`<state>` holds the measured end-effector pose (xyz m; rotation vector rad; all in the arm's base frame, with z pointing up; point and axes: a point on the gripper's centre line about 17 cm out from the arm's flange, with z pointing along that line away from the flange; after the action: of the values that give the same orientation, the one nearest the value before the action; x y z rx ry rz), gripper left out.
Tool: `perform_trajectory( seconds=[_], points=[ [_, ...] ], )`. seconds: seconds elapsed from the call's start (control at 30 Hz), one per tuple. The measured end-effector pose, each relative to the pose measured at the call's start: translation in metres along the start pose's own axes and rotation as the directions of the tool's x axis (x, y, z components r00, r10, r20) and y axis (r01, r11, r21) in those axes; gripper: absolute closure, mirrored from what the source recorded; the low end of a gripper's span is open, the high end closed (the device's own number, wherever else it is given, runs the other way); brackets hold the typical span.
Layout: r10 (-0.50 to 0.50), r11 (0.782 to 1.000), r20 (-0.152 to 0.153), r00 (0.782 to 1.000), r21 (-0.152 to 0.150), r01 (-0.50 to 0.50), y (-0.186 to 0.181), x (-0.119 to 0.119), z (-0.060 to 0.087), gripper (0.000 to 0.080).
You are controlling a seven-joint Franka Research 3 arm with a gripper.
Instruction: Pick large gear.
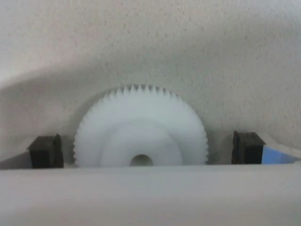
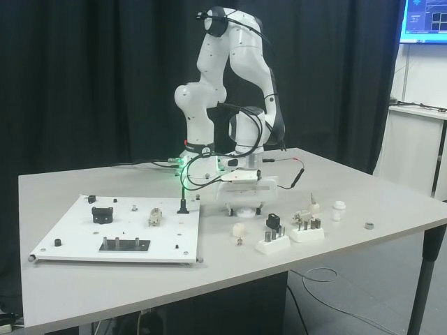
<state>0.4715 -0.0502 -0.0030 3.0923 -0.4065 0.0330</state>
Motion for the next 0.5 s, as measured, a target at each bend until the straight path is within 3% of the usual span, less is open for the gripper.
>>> perform_trajectory(
  seconds=[0.37,0.4,0.5],
  points=[
    [0.024,1.0,-0.013,1.0,0.011,-0.024,-0.0025,0.0032,0.0,0.0003],
    [0.027,1.0,-0.013,1.0,0.012,-0.027,-0.0024,0.0034,0.0,0.0207],
    [0.032,0.999,-0.013,0.999,0.014,-0.032,-0.002,0.0036,0.0001,0.0207]
  ],
)
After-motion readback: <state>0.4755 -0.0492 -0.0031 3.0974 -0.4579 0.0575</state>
